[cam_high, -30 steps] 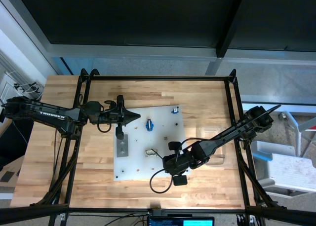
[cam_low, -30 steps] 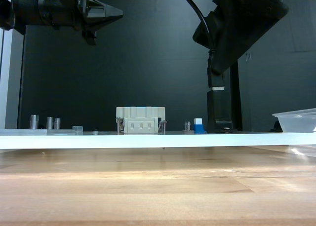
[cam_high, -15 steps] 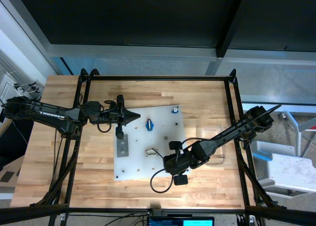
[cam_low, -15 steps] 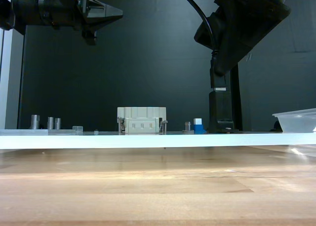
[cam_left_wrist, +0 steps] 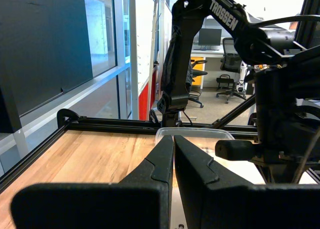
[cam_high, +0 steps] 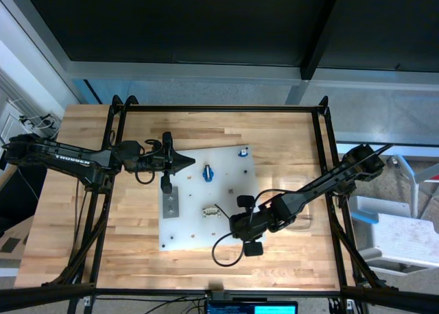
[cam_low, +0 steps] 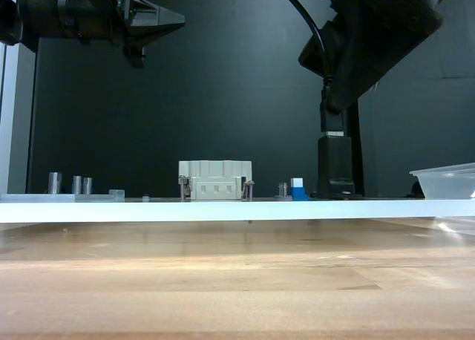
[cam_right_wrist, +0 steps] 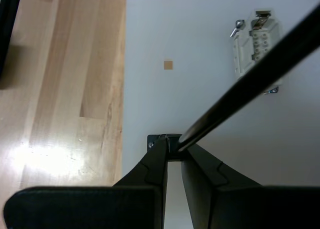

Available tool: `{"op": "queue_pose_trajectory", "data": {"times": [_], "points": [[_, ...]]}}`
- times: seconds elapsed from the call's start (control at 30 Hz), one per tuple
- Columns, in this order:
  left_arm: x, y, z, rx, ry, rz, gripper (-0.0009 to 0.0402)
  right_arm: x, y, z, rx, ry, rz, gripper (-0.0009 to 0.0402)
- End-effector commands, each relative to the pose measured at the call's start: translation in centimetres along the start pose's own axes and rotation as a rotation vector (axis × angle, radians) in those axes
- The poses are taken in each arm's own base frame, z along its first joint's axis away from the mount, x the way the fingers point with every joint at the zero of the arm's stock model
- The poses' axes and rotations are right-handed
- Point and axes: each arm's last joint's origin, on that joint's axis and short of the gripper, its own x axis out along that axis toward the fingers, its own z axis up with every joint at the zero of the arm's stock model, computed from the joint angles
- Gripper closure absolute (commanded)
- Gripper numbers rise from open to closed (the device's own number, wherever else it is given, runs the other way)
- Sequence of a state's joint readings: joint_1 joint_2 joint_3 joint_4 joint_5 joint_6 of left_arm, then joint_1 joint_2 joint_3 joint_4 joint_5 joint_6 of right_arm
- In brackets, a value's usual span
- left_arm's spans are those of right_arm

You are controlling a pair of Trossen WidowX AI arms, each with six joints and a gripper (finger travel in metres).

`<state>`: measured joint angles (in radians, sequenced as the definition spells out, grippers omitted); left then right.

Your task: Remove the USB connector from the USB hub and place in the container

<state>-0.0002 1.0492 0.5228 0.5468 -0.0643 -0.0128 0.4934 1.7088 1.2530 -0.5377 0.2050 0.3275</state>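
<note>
My right gripper (cam_right_wrist: 172, 148) is shut on the small black plug of the USB connector (cam_right_wrist: 240, 89), whose thin black cable runs slanting away from the fingertips. Just under the plug sits the black USB hub (cam_right_wrist: 156, 140) on the white board (cam_right_wrist: 200, 104). From table height the hub (cam_low: 335, 169) is a dark block on the board, with the right gripper (cam_low: 334, 121) straight above it. The clear container (cam_high: 298, 206) lies right of the board, and its rim (cam_low: 445, 178) shows low at the right. My left gripper (cam_high: 188, 163) hovers shut over the board's far left corner, holding nothing.
On the white board (cam_high: 185, 232) stand a cream-grey multi-pin connector (cam_high: 209, 211), a blue part (cam_high: 208, 172) and small metal posts (cam_low: 74, 184). A black frame (cam_high: 219, 109) runs along the table's far and side edges. Bare wood lies in front of the board.
The right arm has shifted slightly to the right with its grip kept. The board and the parts on it have slid a little to the right with it. The left arm has not moved.
</note>
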Motion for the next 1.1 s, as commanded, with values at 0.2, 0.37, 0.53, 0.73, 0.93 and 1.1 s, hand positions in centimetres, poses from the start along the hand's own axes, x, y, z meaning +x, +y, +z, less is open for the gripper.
{"op": "queue_pose_trajectory", "data": {"times": [0.2, 0.37, 0.53, 0.73, 0.93, 1.1], "points": [[0.0, 0.0, 0.0, 0.0, 0.0, 0.0, 0.0392, -1.1, 0.1, -1.2, 0.022, -0.141, -0.001, 0.0394], [0.0, 0.0, 0.0, 0.0, 0.0, 0.0, 0.0392, -1.3, -0.1, -2.1, 0.036, -0.169, -0.013, 0.0394], [0.0, 0.0, 0.0, 0.0, 0.0, 0.0, 0.0392, -1.9, -0.2, -2.5, 0.045, -0.182, -0.007, 0.0393], [0.0, 0.0, 0.0, 0.0, -0.001, 0.0, 0.0392, -2.4, -0.2, -2.5, 0.042, -0.184, 0.008, 0.0393], [0.0, 0.0, 0.0, 0.0, -0.001, 0.0, 0.0392, -2.8, -0.3, -2.8, 0.054, -0.153, 0.033, 0.0393], [0.0, 0.0, 0.0, 0.0, 0.0, 0.0, 0.0392, -4.1, -0.8, -3.3, 0.107, -0.109, 0.041, 0.0393]]}}
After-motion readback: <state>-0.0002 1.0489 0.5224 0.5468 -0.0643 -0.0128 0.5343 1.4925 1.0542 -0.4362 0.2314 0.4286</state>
